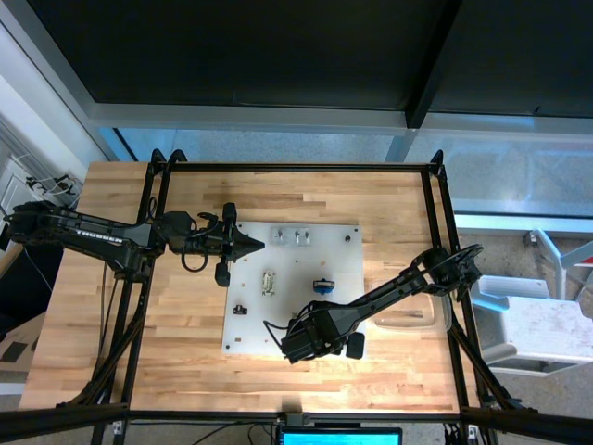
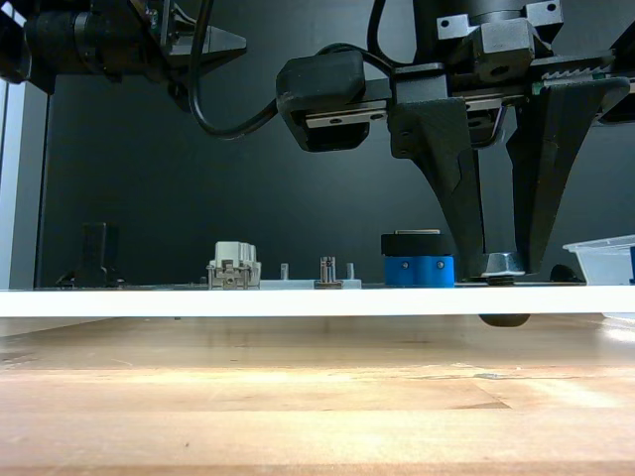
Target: Pick the M12 fastener and fasten on the M12 threads
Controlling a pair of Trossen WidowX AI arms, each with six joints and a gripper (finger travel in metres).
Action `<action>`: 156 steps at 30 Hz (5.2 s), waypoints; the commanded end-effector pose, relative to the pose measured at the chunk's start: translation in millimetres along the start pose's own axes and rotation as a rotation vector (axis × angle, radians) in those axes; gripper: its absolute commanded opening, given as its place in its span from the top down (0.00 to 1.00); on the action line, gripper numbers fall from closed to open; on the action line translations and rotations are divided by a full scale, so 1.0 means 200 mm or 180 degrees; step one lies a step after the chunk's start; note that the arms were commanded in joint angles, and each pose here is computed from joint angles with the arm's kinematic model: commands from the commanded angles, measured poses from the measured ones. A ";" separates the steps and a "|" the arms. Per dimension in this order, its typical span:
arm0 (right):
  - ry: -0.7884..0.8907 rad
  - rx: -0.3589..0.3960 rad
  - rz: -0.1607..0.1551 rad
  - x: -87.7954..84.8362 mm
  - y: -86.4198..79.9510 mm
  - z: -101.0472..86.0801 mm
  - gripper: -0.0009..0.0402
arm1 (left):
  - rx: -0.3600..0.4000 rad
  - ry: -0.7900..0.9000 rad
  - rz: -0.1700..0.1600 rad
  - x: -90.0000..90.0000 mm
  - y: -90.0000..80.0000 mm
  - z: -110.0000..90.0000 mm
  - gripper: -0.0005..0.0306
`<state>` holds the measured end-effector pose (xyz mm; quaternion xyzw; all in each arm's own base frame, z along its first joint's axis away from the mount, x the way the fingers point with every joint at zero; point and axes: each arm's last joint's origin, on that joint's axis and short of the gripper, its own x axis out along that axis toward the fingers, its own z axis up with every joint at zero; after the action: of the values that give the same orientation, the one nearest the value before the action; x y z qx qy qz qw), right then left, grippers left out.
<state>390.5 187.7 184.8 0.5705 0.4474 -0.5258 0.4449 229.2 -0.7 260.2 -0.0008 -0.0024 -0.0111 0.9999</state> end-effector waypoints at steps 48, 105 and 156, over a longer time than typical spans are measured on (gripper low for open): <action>0.0089 0.2923 0.0016 0.00 0.01 -0.01 0.91 | 0.0000 -0.0001 0.0000 0.00 0.00 0.00 0.98; 0.0030 0.2849 0.0177 -0.05 -0.02 -0.02 0.58 | 0.0000 -0.0001 0.0000 0.00 0.00 0.00 0.98; -0.0292 -0.5036 0.0155 -0.16 -0.10 0.02 0.91 | 0.0000 0.0000 0.0001 0.00 0.00 0.00 0.98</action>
<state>369.0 186.7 216.6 0.0752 0.6543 -0.0666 0.7495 229.1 -0.7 260.1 -0.0010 -0.0022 -0.0109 0.9999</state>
